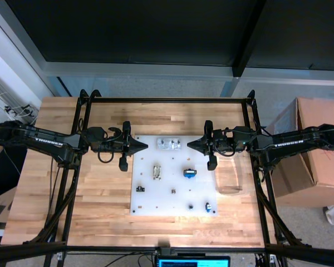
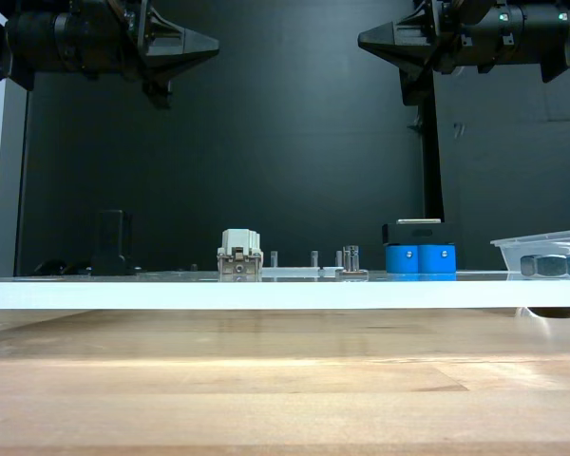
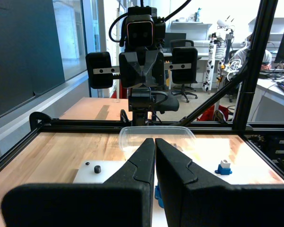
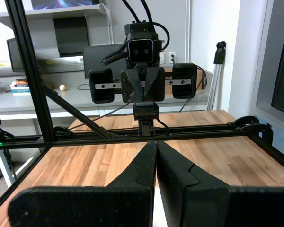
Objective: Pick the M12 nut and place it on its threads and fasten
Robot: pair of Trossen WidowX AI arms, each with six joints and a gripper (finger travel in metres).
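Jaws of the left gripper [image 1: 145,146] were pressed together with nothing between them, and those of the right gripper [image 1: 190,145] were closed the same way, also empty. Both grippers hung high above the white board [image 1: 150,203] with their tips pointed at each other and well apart. The left one was over the board's far left part and the right one over its far right part. The M12 nut [image 1: 208,207] sat on its stud at the board's near right edge, free of either gripper. From table height the nut [image 2: 549,266] seemed to lie inside the clear tray [image 2: 541,239]. From above, though, it stood on the board just beside the tray [image 1: 229,192], which rested on the table [image 1: 72,194] along the board's right side. How far down the stud it had been run could not be told. A blue block [image 1: 189,173] and a pale connector [image 1: 156,171] stood mid-board.
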